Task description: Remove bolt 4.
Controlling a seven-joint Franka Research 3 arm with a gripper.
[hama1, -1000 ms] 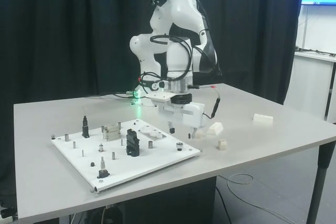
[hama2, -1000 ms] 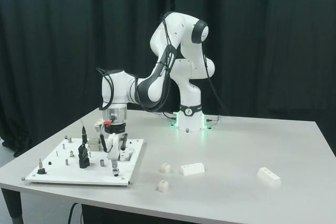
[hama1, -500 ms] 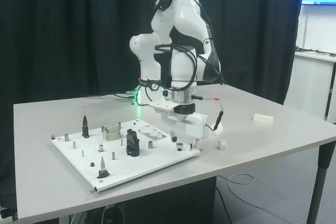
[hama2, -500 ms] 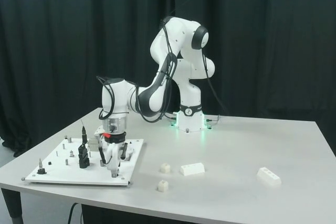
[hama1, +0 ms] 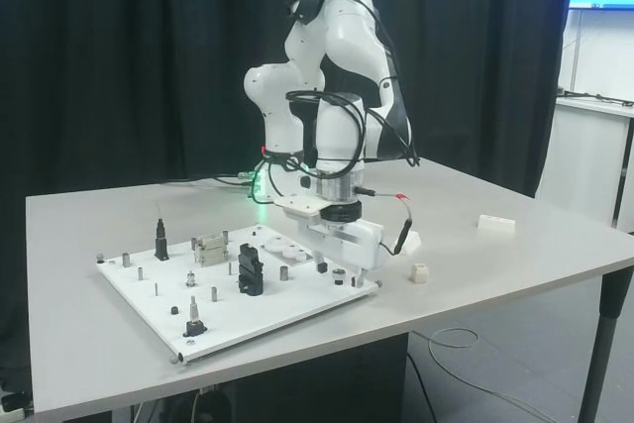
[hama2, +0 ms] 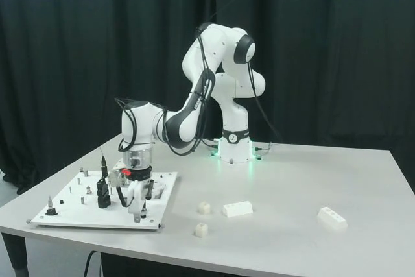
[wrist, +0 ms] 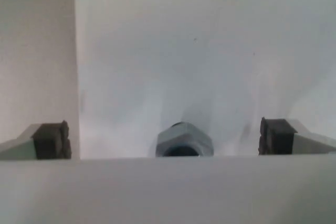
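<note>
Bolt 4 (wrist: 184, 141) is a small grey hex-headed bolt standing near the front right corner of the white board (hama1: 238, 309). In the wrist view it sits between my two black fingertips, which are spread wide and not touching it. My gripper (wrist: 163, 139) is open and low over the board, straddling the bolt. From the first room view the gripper (hama1: 340, 272) hangs just above the bolt (hama1: 339, 275). The second room view shows the gripper (hama2: 137, 209) at the board's near edge, with the bolt (hama2: 137, 219) below it.
The board also carries a black clamp-like part (hama1: 249, 271), a tall black pin (hama1: 160, 238), a grey block (hama1: 209, 248) and several small pegs. White blocks (hama2: 237, 208) (hama2: 201, 229) (hama2: 331, 218) lie on the grey table (hama2: 311, 186) beside the board.
The arm swung from past the board's right edge back over its corner and came down. The gripper now straddles bolt 4, fingers still apart.
</note>
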